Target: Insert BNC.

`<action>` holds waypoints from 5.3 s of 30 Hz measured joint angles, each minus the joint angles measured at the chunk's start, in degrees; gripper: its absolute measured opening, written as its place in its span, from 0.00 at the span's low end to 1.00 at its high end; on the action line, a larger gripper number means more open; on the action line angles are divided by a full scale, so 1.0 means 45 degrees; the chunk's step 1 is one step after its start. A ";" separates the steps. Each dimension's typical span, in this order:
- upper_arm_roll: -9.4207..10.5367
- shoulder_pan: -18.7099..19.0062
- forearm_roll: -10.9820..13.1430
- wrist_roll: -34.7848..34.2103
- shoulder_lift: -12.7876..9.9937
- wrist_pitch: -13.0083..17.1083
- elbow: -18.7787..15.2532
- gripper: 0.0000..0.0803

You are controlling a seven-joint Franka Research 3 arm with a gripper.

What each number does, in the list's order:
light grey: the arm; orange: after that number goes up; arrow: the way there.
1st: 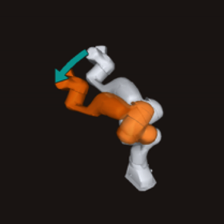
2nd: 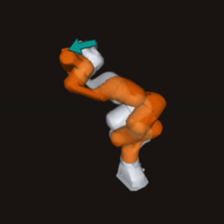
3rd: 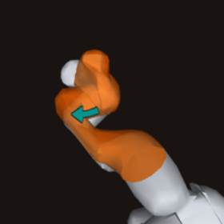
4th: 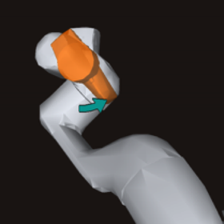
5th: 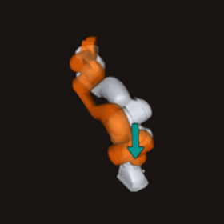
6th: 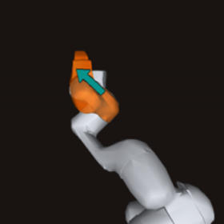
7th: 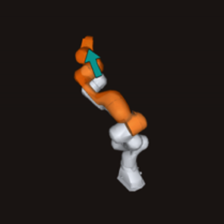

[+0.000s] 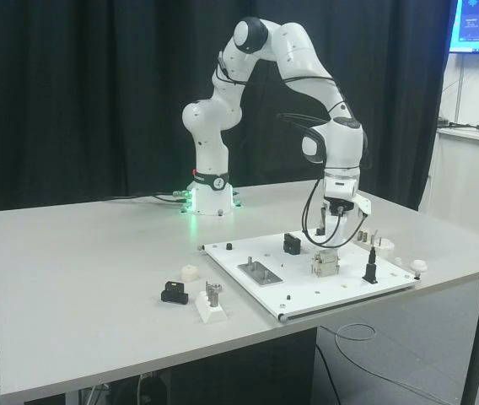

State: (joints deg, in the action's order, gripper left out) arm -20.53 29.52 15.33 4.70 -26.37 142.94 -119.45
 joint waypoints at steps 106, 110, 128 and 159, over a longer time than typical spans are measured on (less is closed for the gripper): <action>0.0128 -0.0169 -0.0028 0.9273 -0.0039 -0.0185 0.0125 0.15; 0.0128 -0.0169 -0.0028 0.9322 -0.0037 -0.0185 0.0125 0.15; 0.0135 -0.0201 0.0157 0.8351 -0.0036 -0.0207 0.0125 0.15; 0.0182 -0.0202 -0.0144 0.9053 -0.0034 -0.0166 0.0131 0.15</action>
State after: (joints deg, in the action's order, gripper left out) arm -19.71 28.61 14.68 45.44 -26.52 142.20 -118.86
